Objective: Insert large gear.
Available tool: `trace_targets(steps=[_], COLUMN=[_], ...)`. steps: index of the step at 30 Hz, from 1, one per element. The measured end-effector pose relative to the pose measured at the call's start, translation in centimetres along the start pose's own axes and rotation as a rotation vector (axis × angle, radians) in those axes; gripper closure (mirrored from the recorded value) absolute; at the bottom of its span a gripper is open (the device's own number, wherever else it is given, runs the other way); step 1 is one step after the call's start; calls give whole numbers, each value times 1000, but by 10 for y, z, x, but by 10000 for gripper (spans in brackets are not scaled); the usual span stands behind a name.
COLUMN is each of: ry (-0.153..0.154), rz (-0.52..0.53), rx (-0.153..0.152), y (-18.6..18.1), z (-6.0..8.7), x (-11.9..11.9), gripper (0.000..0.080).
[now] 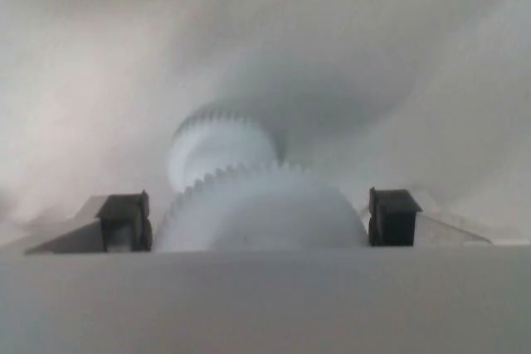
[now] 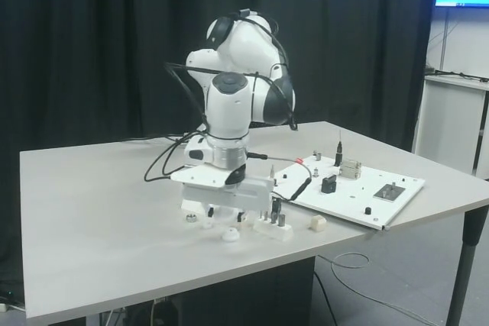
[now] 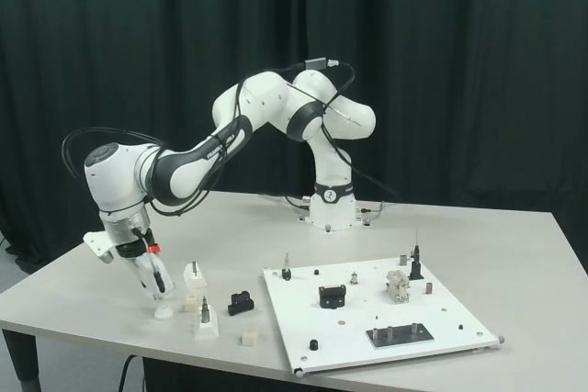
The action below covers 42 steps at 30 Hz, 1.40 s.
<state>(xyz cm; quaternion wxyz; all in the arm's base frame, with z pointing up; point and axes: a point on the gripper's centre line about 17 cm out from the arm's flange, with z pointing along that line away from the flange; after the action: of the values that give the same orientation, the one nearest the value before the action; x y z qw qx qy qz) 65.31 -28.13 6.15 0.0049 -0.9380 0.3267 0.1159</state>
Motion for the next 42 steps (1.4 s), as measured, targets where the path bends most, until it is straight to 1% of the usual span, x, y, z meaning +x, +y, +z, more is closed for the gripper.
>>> trace_targets(steps=[11, 18, 24, 31, 42], ry=[-80, -115, -136, -147, -139], rz=[18, 27, 35, 57, 86], rx=[-14, -25, -26, -42, -92], y=[-31, -57, -87, -117, -158], z=[-1, -1, 0, 0, -6], x=[-35, -57, -75, -97, -130], gripper=[226, 226, 226, 226, 226])
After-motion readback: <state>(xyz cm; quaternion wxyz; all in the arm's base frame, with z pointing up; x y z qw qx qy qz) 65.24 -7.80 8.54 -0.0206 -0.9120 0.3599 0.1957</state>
